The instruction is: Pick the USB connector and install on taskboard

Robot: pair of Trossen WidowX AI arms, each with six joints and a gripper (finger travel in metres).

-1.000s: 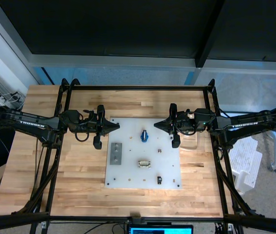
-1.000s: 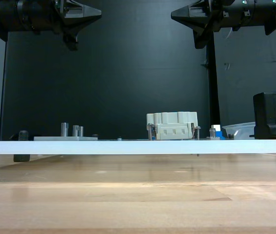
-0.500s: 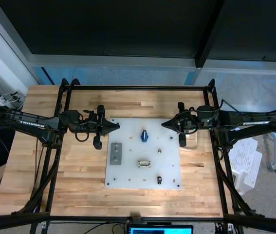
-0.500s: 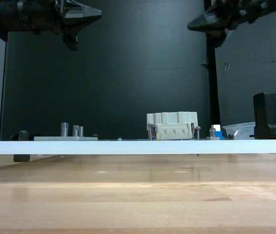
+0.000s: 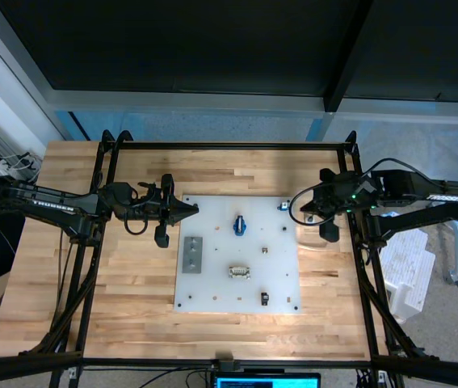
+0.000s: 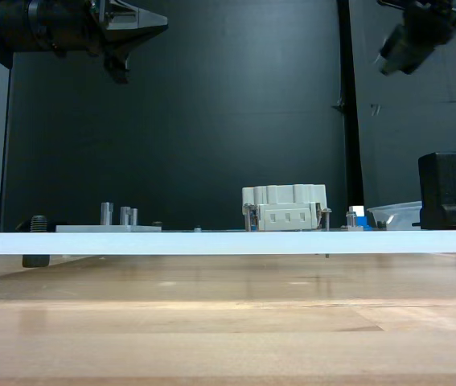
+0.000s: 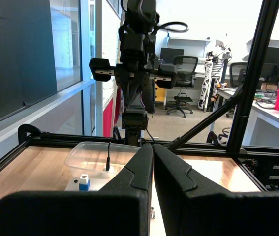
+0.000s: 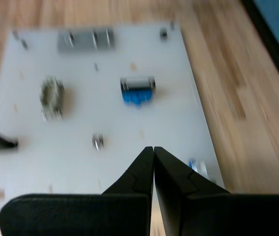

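Note:
The white taskboard (image 5: 212, 279) lies flat mid-table with a grey block (image 5: 191, 255), a blue connector (image 5: 239, 225), a silver D-shaped connector (image 5: 239, 272) and a small black socket (image 5: 266, 299). My right gripper (image 5: 293, 207) hangs high over the board's far right edge, tilted down, fingers shut on nothing (image 8: 153, 148). My left gripper (image 5: 193, 209) hovers over the board's far left corner, also shut and empty (image 7: 153, 146). A thin dark piece (image 7: 108, 162) stands in the clear tray (image 7: 87, 153); I cannot tell if it is the USB connector.
A small blue-and-white part (image 5: 281, 207) sits at the board's far right corner. The clear tray (image 5: 316, 242) lies just right of the board, partly under the right arm. A black frame (image 5: 229, 146) rings the table.
The right arm has drawn back to the right, off the board's middle, and its gripper has tipped downward. The left arm has not moved.

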